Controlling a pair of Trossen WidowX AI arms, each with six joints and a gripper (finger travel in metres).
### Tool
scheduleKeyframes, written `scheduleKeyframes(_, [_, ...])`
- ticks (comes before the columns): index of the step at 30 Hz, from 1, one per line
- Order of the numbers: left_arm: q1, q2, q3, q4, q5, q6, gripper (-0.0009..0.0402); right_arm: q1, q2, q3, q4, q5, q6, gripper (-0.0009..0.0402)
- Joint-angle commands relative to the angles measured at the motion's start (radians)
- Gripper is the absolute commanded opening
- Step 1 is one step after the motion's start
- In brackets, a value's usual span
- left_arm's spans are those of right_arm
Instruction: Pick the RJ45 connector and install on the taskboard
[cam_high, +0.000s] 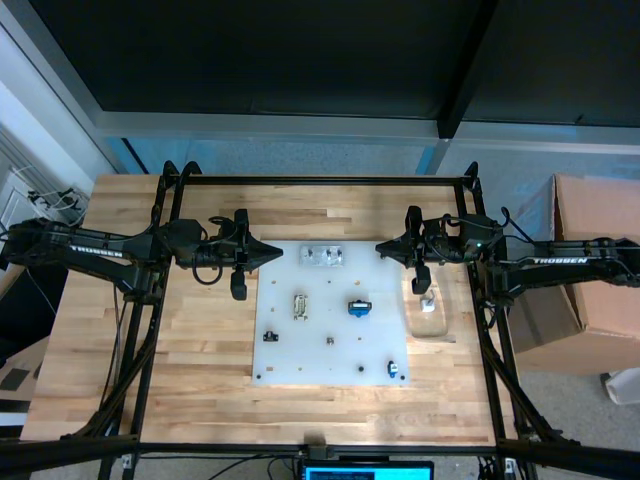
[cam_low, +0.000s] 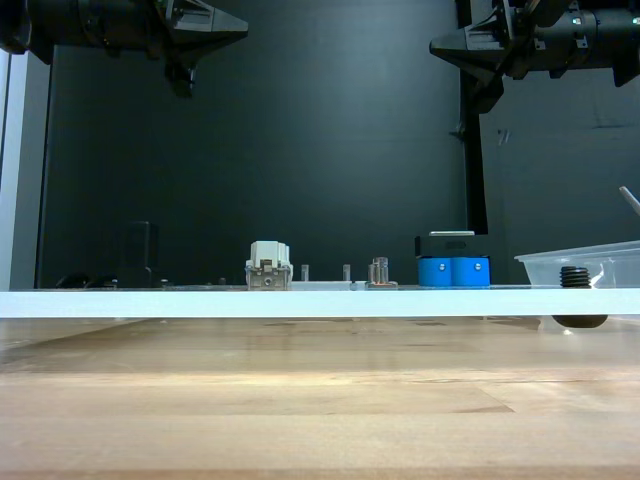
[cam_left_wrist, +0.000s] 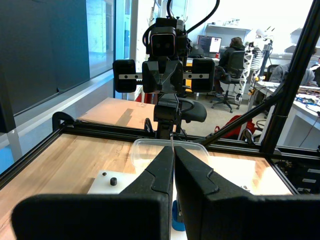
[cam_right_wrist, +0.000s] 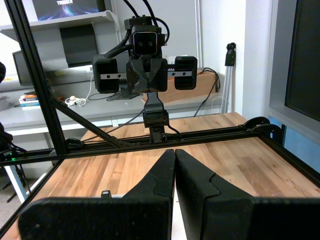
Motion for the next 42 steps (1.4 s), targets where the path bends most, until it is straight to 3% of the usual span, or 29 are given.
scheduleKeyframes(1, [0.000, 0.000, 0.000, 0.000, 0.000, 0.000, 0.0000, 0.000, 0.000, 0.000, 0.002, 0.000, 0.000, 0.0000])
scheduleKeyframes(15, [0.000, 0.000, 0.000, 0.000, 0.000, 0.000, 0.0000, 0.000, -0.001, 0.020, -0.044, -0.008, 0.019, 0.0000])
scheduleKeyframes(25, [0.000, 0.000, 0.000, 0.000, 0.000, 0.000, 0.0000, 0.002, -0.001, 0.249, -0.674, -0.007, -0.060, 0.0000])
scheduleKeyframes(42, [0.000, 0.000, 0.000, 0.000, 0.000, 0.000, 0.0000, 0.002, -0.001, 0.585, -1.462, 0.001, -0.150, 0.0000])
